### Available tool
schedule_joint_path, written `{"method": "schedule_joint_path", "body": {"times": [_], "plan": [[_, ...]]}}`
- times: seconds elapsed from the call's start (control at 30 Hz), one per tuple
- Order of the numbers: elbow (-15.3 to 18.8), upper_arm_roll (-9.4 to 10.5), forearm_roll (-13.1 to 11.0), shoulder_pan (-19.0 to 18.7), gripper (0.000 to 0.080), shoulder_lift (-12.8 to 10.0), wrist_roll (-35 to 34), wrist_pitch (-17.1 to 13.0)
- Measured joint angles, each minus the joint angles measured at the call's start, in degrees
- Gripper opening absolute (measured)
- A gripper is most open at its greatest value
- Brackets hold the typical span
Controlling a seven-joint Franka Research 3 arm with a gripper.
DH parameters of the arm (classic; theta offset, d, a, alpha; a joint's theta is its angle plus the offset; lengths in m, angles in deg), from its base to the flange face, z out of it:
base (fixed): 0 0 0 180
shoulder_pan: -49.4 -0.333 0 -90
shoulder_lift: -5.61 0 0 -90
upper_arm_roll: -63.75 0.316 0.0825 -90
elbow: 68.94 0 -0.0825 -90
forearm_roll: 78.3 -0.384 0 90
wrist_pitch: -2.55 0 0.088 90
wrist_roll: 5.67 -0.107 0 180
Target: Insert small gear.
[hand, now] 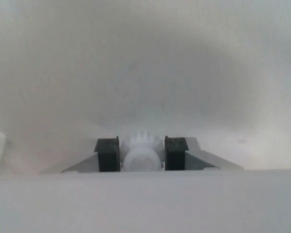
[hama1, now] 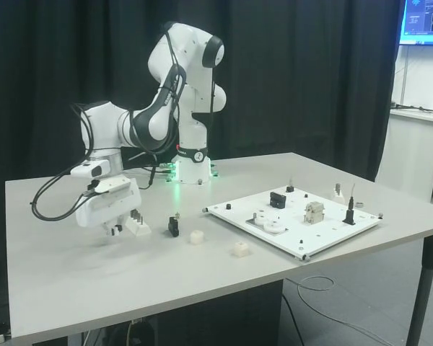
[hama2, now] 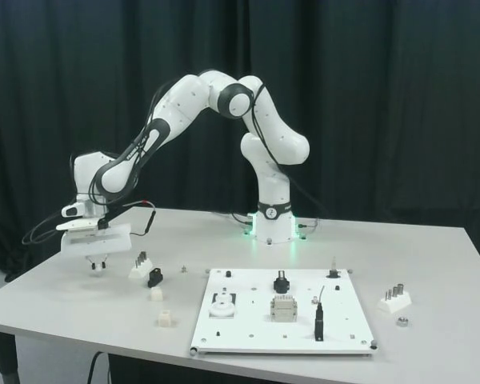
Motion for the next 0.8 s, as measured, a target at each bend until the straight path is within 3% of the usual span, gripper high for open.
{"method": "schedule_joint_path", "body": {"times": [0.43,0.8], "plan": [[0.79,0.0,-0.41,-4.19,0.0196,3.03,-4.72,5.43],[5.18,-0.05,-0.41,-9.22,0.0196,7.14,-8.18,5.6]]}}
